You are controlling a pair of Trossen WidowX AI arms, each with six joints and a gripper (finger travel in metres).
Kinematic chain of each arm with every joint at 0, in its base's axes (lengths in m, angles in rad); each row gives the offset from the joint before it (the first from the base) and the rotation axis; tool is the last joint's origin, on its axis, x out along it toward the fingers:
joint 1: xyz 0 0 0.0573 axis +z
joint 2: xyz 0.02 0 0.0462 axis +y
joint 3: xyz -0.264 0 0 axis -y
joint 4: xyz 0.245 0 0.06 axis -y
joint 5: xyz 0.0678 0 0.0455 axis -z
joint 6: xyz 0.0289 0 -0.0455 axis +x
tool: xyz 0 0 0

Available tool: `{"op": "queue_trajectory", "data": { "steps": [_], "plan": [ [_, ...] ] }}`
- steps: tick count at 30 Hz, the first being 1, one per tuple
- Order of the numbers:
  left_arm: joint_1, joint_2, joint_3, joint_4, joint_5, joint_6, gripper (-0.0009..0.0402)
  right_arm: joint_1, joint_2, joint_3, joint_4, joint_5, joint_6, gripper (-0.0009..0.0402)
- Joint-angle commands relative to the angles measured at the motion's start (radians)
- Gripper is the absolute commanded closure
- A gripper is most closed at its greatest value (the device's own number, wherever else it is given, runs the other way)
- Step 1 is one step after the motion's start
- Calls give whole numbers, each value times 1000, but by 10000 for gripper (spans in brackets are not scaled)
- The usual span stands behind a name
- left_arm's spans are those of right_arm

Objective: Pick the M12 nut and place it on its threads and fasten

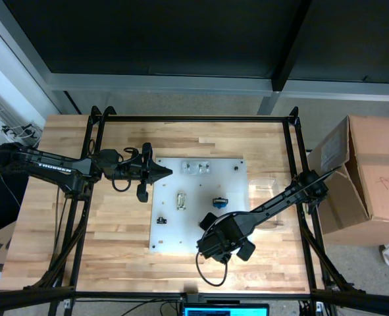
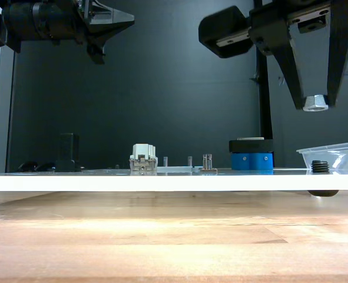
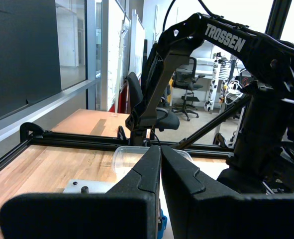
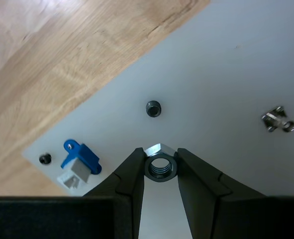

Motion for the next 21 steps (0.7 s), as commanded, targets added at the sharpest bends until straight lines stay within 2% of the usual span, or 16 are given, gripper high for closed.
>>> {"op": "queue_trajectory", "data": {
  "steps": [1, 21],
  "plan": [
    [0, 0, 0, 0, 0, 0, 393, 4, -1, 0, 6, -2, -46, 381],
    [0, 0, 0, 0, 0, 0, 393, 11, 78, -13, 89, 0, -60, 381]
  ]
}}
